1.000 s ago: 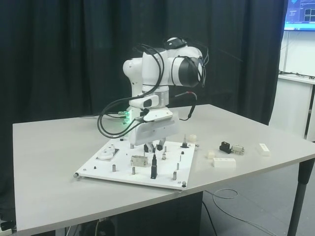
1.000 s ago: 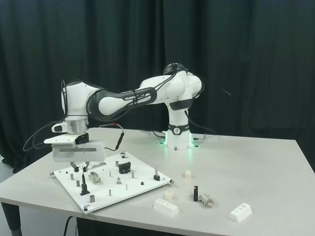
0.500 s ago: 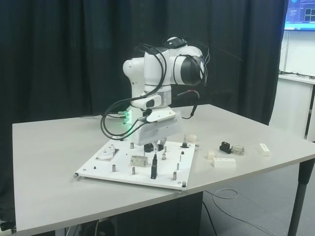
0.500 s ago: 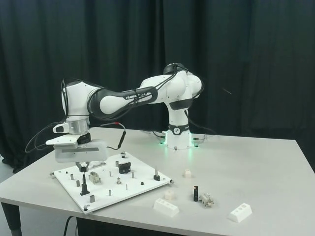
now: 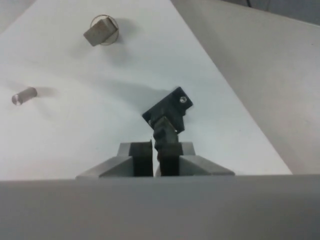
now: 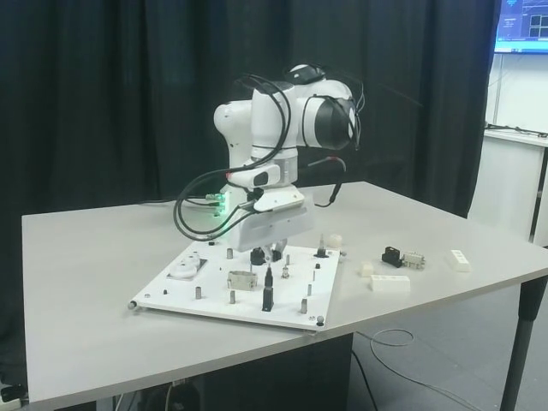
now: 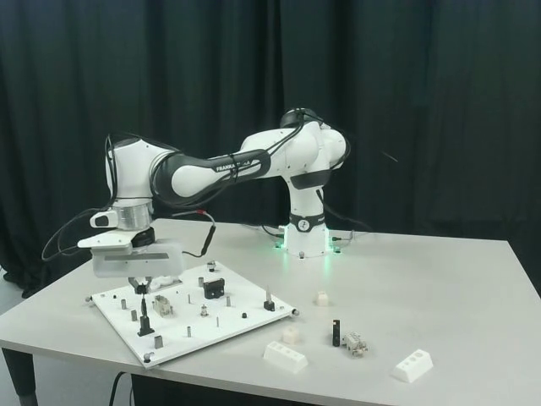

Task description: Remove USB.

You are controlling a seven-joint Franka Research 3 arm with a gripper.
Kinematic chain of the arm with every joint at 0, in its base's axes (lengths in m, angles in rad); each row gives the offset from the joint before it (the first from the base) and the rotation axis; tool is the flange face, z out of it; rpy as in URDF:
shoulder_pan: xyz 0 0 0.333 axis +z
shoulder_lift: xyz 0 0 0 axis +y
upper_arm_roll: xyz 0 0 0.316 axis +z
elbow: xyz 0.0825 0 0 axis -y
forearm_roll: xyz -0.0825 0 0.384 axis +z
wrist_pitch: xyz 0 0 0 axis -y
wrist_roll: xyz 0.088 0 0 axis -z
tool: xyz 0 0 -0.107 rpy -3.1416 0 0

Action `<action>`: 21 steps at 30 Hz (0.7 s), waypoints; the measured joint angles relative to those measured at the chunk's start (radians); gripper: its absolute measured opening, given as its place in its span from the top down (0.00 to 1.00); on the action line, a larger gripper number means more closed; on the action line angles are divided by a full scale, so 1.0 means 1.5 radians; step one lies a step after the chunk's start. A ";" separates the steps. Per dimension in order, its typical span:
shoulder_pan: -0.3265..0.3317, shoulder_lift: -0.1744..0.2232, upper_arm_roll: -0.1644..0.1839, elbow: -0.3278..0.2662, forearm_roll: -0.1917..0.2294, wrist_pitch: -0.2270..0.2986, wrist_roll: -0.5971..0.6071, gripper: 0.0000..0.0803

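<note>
The claw [image 5: 156, 159] is clenched on the small black USB plug [image 5: 165, 137], which is lifted a little and tilted over its black socket block [image 5: 167, 110]. The block sits on the flat white board [image 5: 75, 115] close to the board's near edge, toward the front edge of the grey counter [image 6: 77, 317]. A grey metal peg [image 5: 24, 96] stands apart.

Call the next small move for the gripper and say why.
Probably come back down over the USB plug and close on it. In the wrist view the gripper hangs above the black plug, which stands in its black socket block on the white board, apparently not gripped.
</note>
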 joint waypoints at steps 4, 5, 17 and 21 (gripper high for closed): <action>-0.002 0.000 -0.012 0.011 -0.003 -0.002 0.000 0.96; -0.003 0.000 -0.017 0.014 -0.003 -0.004 0.000 0.96; -0.003 -0.001 -0.071 0.046 -0.003 -0.051 0.018 0.97; -0.003 -0.002 -0.077 0.049 -0.003 -0.055 0.020 0.97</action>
